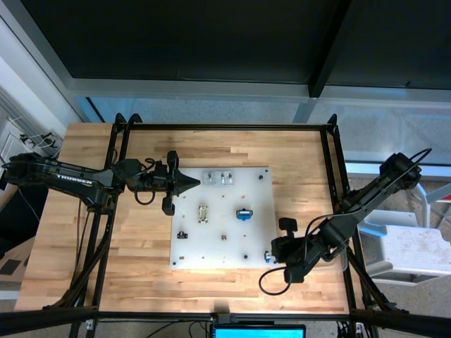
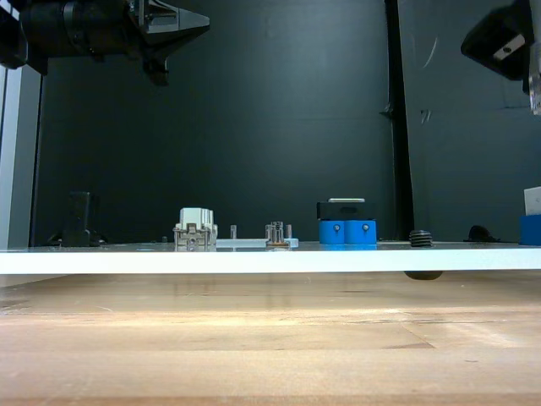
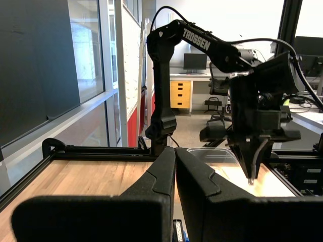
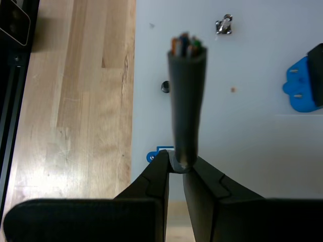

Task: Remove the rj45 connector and place it in the container

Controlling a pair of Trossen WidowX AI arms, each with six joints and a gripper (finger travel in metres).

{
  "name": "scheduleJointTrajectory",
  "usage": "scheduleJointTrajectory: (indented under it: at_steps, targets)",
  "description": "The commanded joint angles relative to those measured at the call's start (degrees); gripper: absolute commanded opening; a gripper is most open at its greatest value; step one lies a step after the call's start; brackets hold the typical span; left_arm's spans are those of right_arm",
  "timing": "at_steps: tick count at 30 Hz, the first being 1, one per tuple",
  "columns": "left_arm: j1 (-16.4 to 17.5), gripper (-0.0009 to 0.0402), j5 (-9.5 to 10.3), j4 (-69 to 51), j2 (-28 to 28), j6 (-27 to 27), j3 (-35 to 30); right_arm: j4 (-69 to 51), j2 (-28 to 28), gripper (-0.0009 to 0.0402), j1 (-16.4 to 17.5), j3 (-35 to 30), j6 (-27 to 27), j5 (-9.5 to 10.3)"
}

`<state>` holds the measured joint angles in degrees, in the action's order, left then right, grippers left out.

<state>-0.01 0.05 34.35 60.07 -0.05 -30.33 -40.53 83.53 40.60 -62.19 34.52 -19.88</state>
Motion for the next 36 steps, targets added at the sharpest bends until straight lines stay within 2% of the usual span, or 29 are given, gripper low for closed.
scheduleJointTrajectory:
  at_steps: [1,20,31,36]
  targets:
    - [0.0,0.0,-0.02,0.02,0.02,0.0,0.0,-2.14,-0.96,0.0,0.02,-1.79,-0.42,-0.07]
    - [0.0,0.0,-0.02,0.02,0.02,0.0,0.0,-8.41,-2.6,0.0,1.09,-2.43,0.83,0.11]
    - [0.02,0.0,-0.02,0.02,0.02,0.0,0.0,-18.25,-4.48,0.0,6.03,-2.27,7.15,-0.04]
    - [0.02,0.0,-0.02,0.02,0.02,0.02,0.0,-19.08,-5.75,0.0,7.85,-0.57,9.35,-0.02]
